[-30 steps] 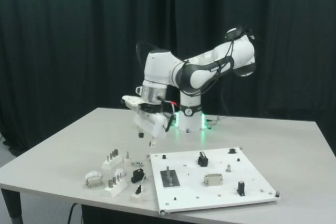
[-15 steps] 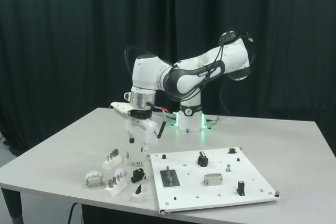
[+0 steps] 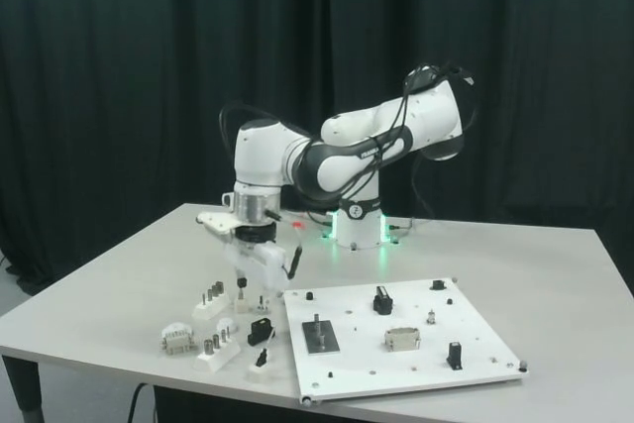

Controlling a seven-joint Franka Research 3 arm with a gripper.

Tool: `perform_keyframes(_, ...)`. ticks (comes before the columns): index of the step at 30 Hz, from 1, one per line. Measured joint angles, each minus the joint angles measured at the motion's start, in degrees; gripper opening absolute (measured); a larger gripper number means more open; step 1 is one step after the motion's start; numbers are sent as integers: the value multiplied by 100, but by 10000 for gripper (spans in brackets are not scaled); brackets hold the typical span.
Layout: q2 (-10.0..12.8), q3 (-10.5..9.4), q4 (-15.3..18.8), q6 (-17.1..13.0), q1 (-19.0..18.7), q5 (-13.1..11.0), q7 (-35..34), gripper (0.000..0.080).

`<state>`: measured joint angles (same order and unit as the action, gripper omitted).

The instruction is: Pick D-SUB.

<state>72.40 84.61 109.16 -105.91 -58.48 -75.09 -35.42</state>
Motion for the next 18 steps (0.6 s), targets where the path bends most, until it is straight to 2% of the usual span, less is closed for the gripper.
perform_keyframes(10,99,-236,-236,-7,314,-191,258,800)
perform_keyframes(18,141,-423,-439,-16,528,-218,384,800)
